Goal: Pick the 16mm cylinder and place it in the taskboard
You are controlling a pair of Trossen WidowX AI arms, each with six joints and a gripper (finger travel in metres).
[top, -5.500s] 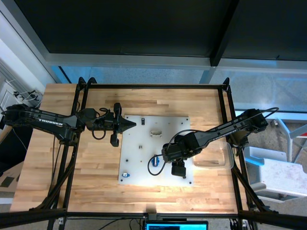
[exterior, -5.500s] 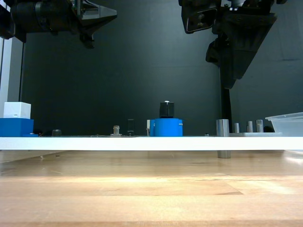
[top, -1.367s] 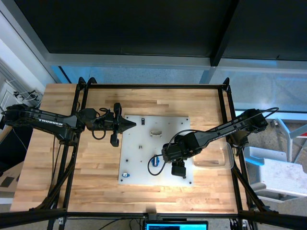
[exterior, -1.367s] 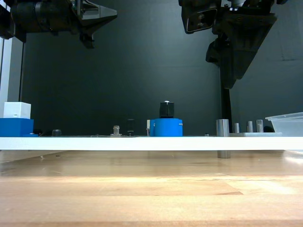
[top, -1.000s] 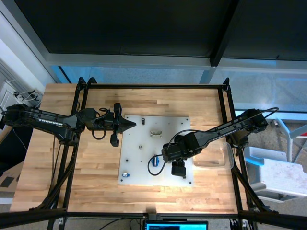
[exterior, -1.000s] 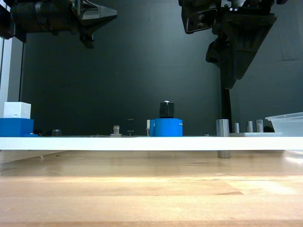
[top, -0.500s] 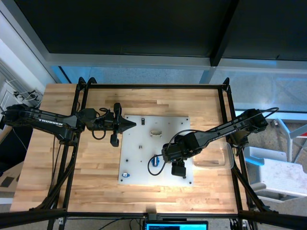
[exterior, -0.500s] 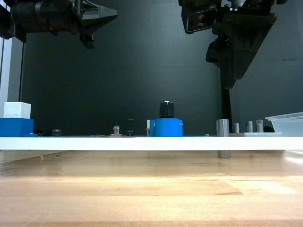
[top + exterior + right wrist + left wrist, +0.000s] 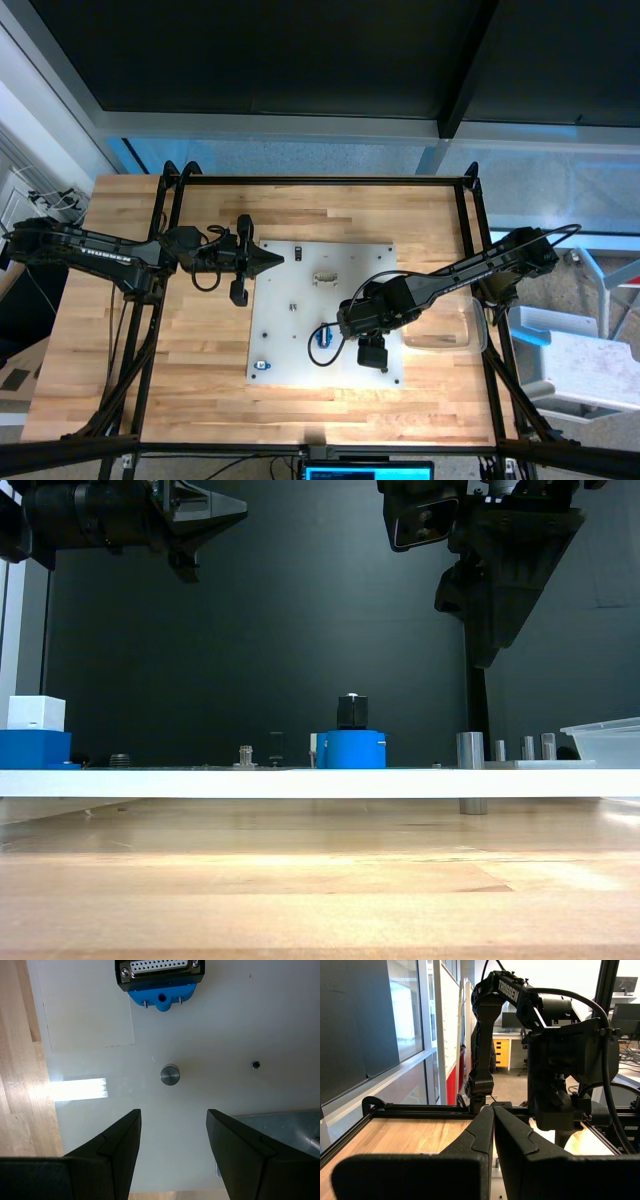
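Observation:
The 16mm cylinder (image 9: 170, 1074) stands upright in a hole of the white taskboard (image 9: 90, 1020), its round grey top facing my right wrist camera. In the low view the 16mm cylinder (image 9: 470, 750) pokes through the taskboard (image 9: 300, 782). My right gripper (image 9: 173, 1111) hangs open well above it, touching nothing; its fingers (image 9: 117, 1140) straddle the peg from above. From the low view the right gripper (image 9: 483, 655) points straight down. My left gripper (image 9: 272, 258) is parked shut at the taskboard's (image 9: 290, 340) left edge, holding nothing; it shows as left gripper (image 9: 493, 1108) and left gripper (image 9: 225, 510).
A blue connector (image 9: 160, 982) sits on the board beyond the peg, and a grey metal block (image 9: 280, 1130) lies near the right finger. A clear plastic tray (image 9: 450, 335) stands right of the board. Blue fixtures (image 9: 355, 748) and small pegs (image 9: 527, 747) rise from the board.

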